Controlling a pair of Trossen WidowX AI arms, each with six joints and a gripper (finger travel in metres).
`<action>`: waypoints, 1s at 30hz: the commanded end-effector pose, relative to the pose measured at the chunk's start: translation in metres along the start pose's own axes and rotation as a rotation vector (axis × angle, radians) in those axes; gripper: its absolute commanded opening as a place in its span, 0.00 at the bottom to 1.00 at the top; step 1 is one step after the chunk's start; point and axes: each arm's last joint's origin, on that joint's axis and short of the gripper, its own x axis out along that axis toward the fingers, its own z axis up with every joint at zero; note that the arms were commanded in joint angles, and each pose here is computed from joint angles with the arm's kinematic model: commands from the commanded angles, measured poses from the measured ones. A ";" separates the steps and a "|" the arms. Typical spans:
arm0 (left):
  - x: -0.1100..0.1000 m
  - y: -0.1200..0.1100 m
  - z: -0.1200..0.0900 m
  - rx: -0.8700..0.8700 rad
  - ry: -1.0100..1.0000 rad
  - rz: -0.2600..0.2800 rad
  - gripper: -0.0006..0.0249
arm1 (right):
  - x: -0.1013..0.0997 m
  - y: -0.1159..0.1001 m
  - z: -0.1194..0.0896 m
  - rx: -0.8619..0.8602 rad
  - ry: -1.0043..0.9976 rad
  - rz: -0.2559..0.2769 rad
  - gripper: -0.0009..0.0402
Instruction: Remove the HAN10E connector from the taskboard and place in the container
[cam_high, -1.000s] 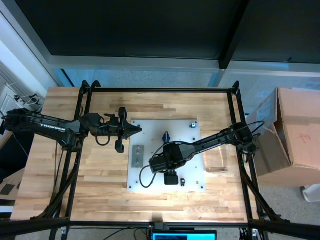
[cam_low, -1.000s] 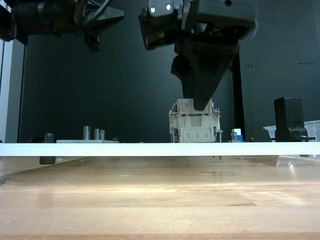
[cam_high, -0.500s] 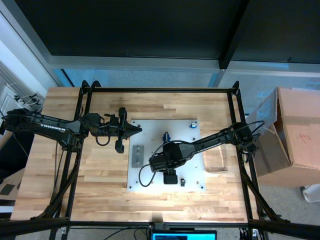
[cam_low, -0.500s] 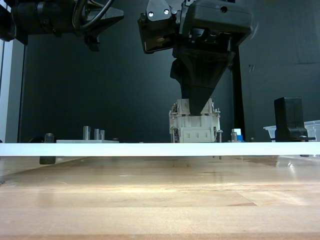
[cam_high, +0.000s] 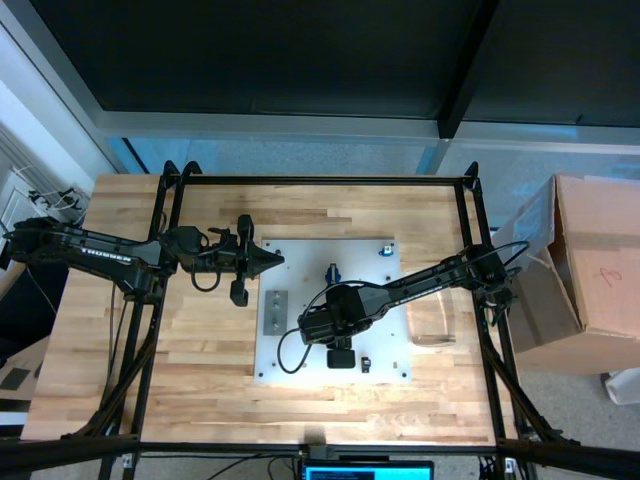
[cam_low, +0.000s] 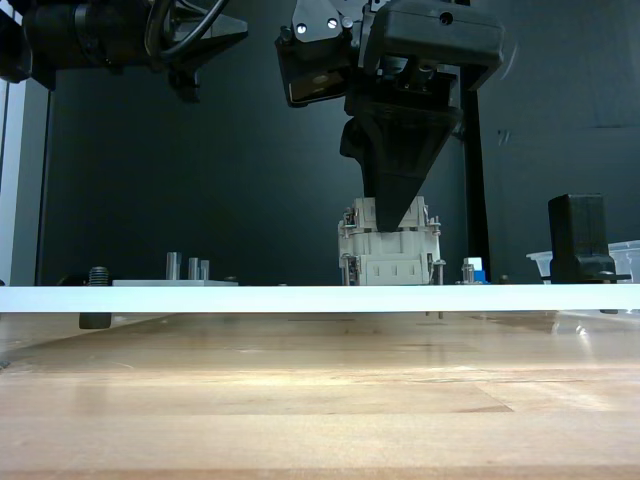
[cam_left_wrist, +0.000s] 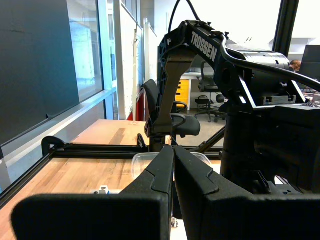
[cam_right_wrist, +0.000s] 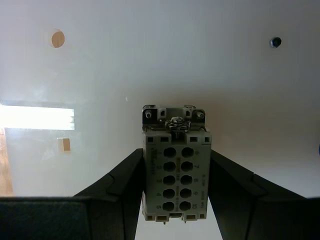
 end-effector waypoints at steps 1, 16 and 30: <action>0.000 0.000 0.000 0.000 0.000 0.000 0.02 | -0.008 -0.001 -0.001 0.001 -0.013 0.002 0.03; 0.000 0.000 0.000 0.000 0.000 0.000 0.02 | -0.061 -0.009 -0.009 0.024 -0.076 0.017 0.05; 0.000 0.000 0.000 0.000 0.000 0.000 0.02 | -0.069 -0.004 -0.013 0.051 -0.080 0.025 0.05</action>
